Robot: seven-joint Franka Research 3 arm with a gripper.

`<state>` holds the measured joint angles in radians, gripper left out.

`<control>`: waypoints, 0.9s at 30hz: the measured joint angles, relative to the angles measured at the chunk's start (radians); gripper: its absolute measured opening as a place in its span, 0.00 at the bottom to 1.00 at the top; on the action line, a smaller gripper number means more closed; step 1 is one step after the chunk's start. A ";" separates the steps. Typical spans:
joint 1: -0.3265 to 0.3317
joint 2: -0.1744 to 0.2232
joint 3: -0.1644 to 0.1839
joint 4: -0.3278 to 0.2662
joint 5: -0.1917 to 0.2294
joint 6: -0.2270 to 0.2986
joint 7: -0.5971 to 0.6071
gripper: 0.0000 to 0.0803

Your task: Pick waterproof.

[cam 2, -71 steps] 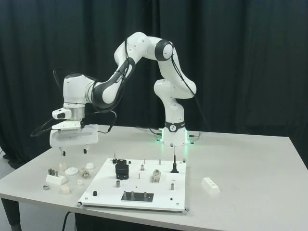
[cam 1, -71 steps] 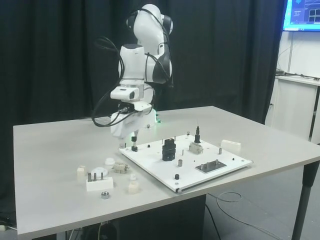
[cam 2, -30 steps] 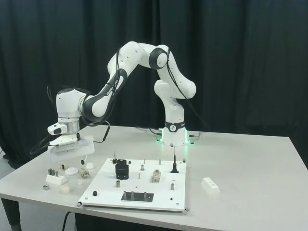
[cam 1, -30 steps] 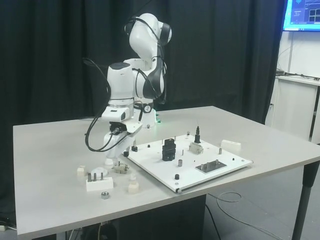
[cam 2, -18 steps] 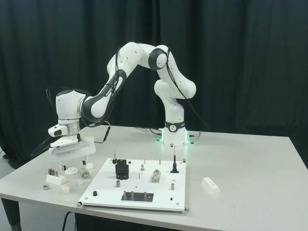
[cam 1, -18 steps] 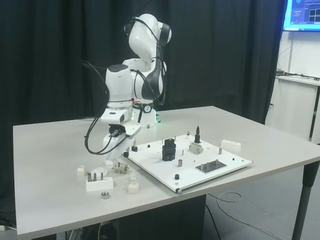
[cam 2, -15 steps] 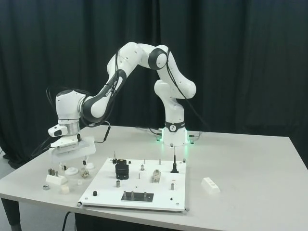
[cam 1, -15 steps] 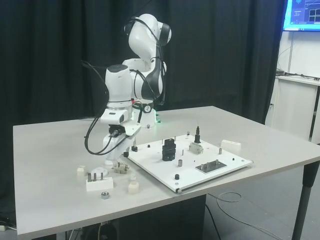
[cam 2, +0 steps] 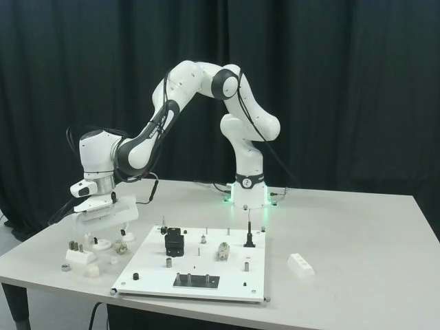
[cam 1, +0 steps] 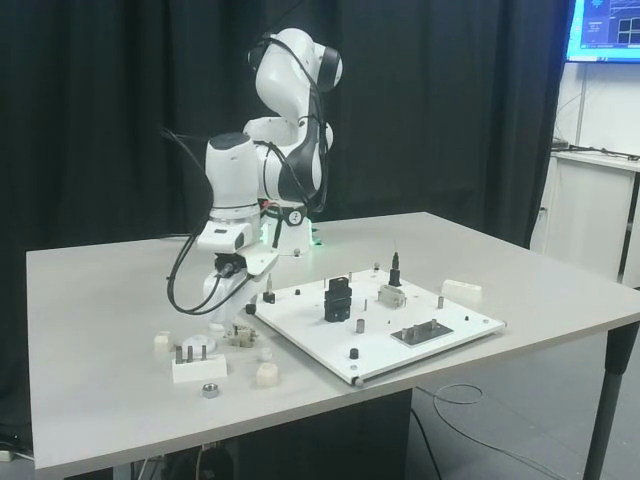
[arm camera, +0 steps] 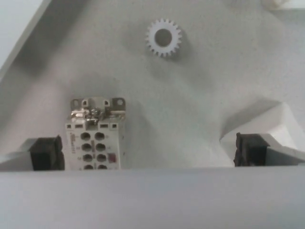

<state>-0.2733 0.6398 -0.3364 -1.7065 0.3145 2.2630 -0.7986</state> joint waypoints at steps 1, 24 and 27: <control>0.000 0.000 -0.001 -0.002 0.003 0.000 -0.003 1.00; 0.000 0.000 -0.012 -0.040 0.051 0.001 -0.031 1.00; 0.000 0.000 -0.013 -0.046 0.054 0.001 -0.031 1.00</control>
<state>-0.2733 0.6398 -0.3496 -1.7527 0.3689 2.2640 -0.8293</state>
